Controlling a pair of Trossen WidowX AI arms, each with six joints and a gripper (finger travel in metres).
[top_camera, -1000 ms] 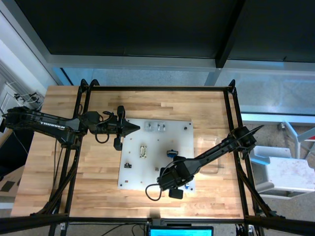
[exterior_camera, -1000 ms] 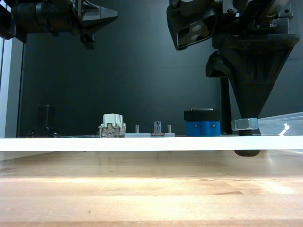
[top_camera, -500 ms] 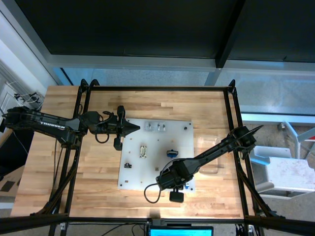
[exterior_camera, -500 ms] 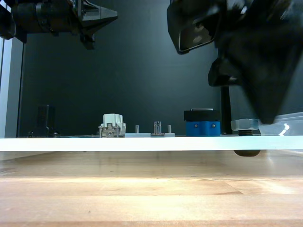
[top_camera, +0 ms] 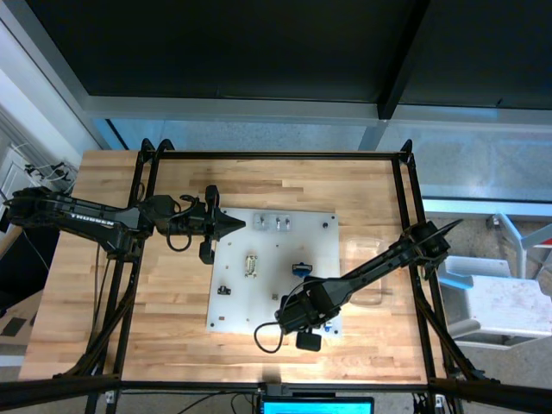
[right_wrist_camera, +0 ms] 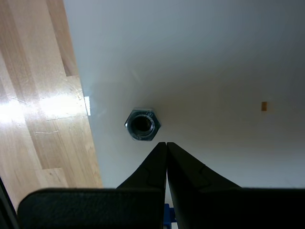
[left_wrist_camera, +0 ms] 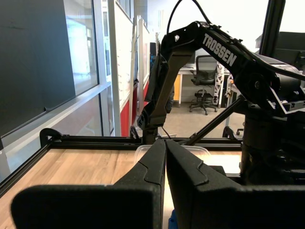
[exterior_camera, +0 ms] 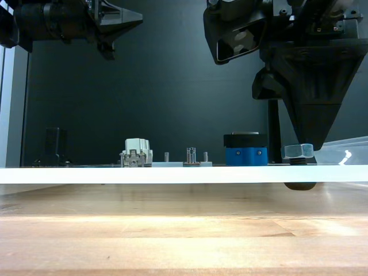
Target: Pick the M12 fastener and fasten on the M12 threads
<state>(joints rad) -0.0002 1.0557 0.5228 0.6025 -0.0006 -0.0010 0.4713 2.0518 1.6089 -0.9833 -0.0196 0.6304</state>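
A small silver hex nut (exterior_camera: 298, 152), the M12 fastener, sits on top of a short black stud at the white board's (top_camera: 259, 293) near right edge. In the right wrist view the nut (right_wrist_camera: 142, 125) lies on the board just beyond my fingertips. My right gripper (exterior_camera: 303, 141) points straight down with its tip just above the nut. It is shut with nothing between the fingers (right_wrist_camera: 157, 160). In the high view the right arm (top_camera: 310, 306) hides the nut. My left gripper (top_camera: 240, 224) hangs high over the board's far left edge and is shut and empty (left_wrist_camera: 165, 143).
A blue block with a black cap (exterior_camera: 245, 150), a silver post (exterior_camera: 191, 155) and a grey-white connector (exterior_camera: 135, 154) stand on the board. A clear tray (top_camera: 366, 272) lies right of the board, behind the stud in the low view.
The right wrist swung and blurred half a second ago, then settled back over the nut. The nut stays on its stud. The left arm has not moved.
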